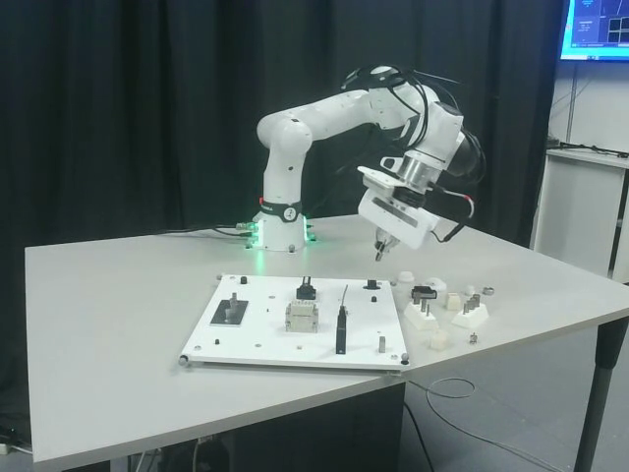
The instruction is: Insert Ethernet.
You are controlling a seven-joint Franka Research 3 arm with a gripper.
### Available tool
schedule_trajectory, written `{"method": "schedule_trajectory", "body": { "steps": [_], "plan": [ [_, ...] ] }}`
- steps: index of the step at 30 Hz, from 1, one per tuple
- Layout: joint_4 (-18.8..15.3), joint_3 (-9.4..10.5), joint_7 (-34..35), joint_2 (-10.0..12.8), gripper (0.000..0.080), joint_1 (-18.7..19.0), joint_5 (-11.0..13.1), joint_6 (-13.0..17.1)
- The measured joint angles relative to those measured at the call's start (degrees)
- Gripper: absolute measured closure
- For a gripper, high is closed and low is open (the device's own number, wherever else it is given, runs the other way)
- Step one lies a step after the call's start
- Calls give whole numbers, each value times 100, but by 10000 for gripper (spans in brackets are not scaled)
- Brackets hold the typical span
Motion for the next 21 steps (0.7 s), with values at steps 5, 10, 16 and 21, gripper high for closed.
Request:
{"method": "schedule_trajectory", "body": {
  "steps": [5,10,16,21],
  "plan": [
    [-130,-58,737,0,730,138,-57,-21],
    [-285,-131,1376,-1,730,308,-68,-21],
    [-454,-208,1715,-1,730,456,-65,11],
    [-585,-244,1891,-10,731,496,14,24]
  ]
}}
